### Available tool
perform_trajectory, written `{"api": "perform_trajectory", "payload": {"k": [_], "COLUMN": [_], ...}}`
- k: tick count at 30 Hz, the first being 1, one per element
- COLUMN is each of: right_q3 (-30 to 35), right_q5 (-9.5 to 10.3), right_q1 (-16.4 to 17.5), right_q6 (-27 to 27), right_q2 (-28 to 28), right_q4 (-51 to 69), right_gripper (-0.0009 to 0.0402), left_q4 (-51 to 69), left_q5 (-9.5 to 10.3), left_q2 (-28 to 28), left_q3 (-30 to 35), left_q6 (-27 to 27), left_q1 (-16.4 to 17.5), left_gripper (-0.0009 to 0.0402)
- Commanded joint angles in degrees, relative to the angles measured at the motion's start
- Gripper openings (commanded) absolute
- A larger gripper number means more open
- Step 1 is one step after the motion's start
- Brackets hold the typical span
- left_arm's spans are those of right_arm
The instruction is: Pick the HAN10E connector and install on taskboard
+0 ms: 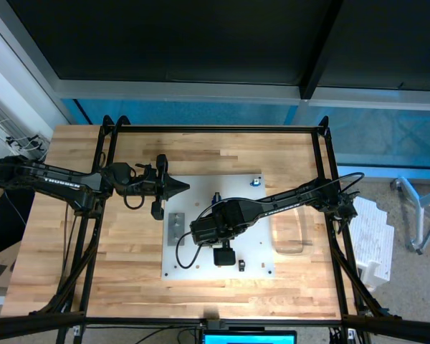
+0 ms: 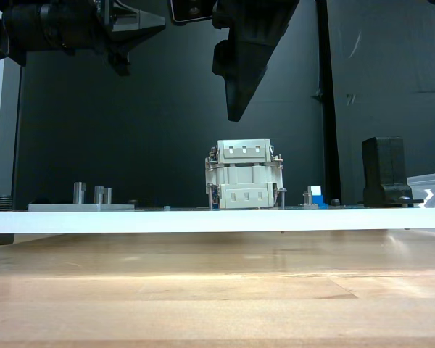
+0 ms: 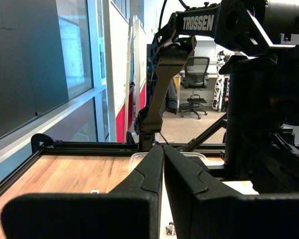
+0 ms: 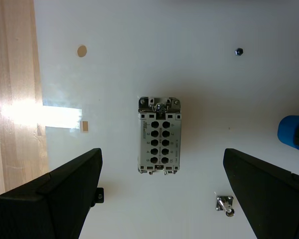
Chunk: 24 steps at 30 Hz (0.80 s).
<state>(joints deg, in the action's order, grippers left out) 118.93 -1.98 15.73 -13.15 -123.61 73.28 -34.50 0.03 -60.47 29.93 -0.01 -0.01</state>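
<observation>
Worktop: light wood. Taskboard: white plate, flat on worktop. HAN10E connector: seated upright on taskboard, nothing touching it. Right end effector: directly above connector, jaws spread wide, empty. Left end effector: farther back, over taskboard's far left corner, fingers pressed together, empty.
</observation>
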Motion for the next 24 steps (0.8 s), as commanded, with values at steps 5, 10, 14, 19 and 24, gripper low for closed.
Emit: {"api": "perform_trajectory", "payload": {"k": [5, 10, 14, 19, 24], "right_q3": [0.1, -0.7, -4.6, -11.7, -20.4], "right_q5": [-0.02, -0.17, -2.82, -3.21, -3.19], "right_q1": [0.0, -0.1, -0.3, -1.0, -2.4], "right_q6": [0.0, 0.2, 0.4, 0.5, 1.1], "right_q2": [0.0, 0.8, 5.2, 12.8, 21.1], "right_q4": [0.0, 1.4, 1.0, -1.4, -7.4], "right_gripper": [0.0342, 0.0342, 0.0342, 0.0338, 0.0315], "left_q4": [0.0, 0.0, 0.0, 0.0, 0.0], "left_q5": [-0.02, -0.02, -0.02, -0.02, -0.02], "left_q2": [0.0, 0.0, 0.0, 0.0, 0.0], "left_q3": [0.0, 0.0, 0.0, 0.0, 0.0], "left_q6": [0.0, 0.0, 0.0, 0.0, 0.0], "left_q1": [0.0, 0.0, 0.0, 0.0, 0.0], "left_gripper": [0.0001, 0.0001, 0.0001, 0.0001, 0.0001]}}
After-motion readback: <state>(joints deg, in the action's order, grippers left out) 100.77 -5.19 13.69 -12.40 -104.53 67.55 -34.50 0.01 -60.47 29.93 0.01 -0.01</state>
